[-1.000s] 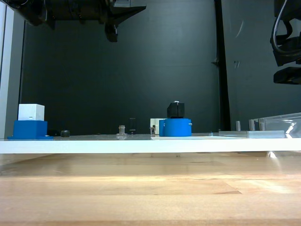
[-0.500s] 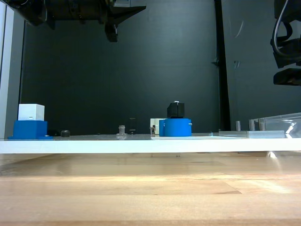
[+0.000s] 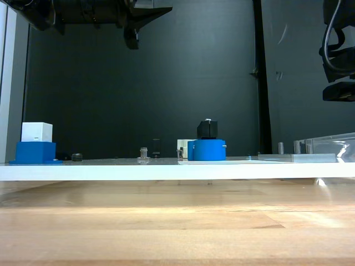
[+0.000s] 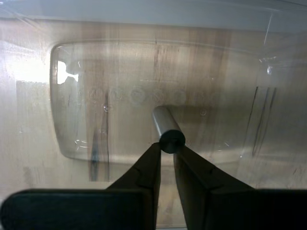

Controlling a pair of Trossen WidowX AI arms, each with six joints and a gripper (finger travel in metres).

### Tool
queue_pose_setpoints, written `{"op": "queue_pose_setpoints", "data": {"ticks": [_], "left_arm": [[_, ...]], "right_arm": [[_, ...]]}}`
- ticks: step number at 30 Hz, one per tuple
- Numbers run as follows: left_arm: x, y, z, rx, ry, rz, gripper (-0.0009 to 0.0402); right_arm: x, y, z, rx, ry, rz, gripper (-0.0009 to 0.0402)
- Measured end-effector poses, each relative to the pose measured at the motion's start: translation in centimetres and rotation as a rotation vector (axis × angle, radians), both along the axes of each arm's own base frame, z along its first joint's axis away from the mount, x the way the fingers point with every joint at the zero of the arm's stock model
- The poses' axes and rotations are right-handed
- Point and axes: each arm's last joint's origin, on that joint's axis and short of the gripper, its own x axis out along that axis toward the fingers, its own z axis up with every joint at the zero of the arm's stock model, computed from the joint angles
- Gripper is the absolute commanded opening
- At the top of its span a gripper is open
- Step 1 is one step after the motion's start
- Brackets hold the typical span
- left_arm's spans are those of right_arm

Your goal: Pick the 16mm cylinder and install on the taskboard

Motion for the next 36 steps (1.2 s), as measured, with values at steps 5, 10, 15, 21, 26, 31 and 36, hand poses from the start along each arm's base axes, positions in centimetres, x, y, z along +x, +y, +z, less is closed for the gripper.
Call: {"op": "queue_pose_setpoints", "data": {"ticks": [5, 10, 15, 21, 26, 31, 36], "left_arm": [[-0.01, 0.00, 0.02, 0.000, -0.001, 0.000, 0.0000], [-0.01, 0.00, 0.01, 0.000, 0.000, 0.000, 0.0000], [0.00, 0.00, 0.00, 0.000, 0.000, 0.000, 0.0000], [0.00, 0.00, 0.00, 0.000, 0.000, 0.000, 0.0000], [0.00, 0.00, 0.00, 0.000, 0.000, 0.000, 0.0000], [-0.01, 0.00, 0.02, 0.000, -0.001, 0.000, 0.0000], [-0.01, 0.00, 0.02, 0.000, -0.001, 0.000, 0.0000]], "right_arm": [[0.01, 0.02, 0.02, 0.000, -0.001, 0.001, 0.0002], [0.00, 0.03, 0.02, 0.000, -0.001, 0.002, 0.0000], [-0.01, 0.06, 0.02, 0.000, -0.001, 0.004, 0.0000], [-0.02, 0.09, 0.03, 0.001, -0.001, 0.005, 0.0000], [0.11, 0.16, 0.30, 0.004, -0.010, 0.006, 0.0000], [0.14, 0.19, 0.37, 0.006, -0.012, 0.007, 0.0000], [0.13, 0.21, 0.38, 0.008, -0.012, 0.008, 0.0000]]}}
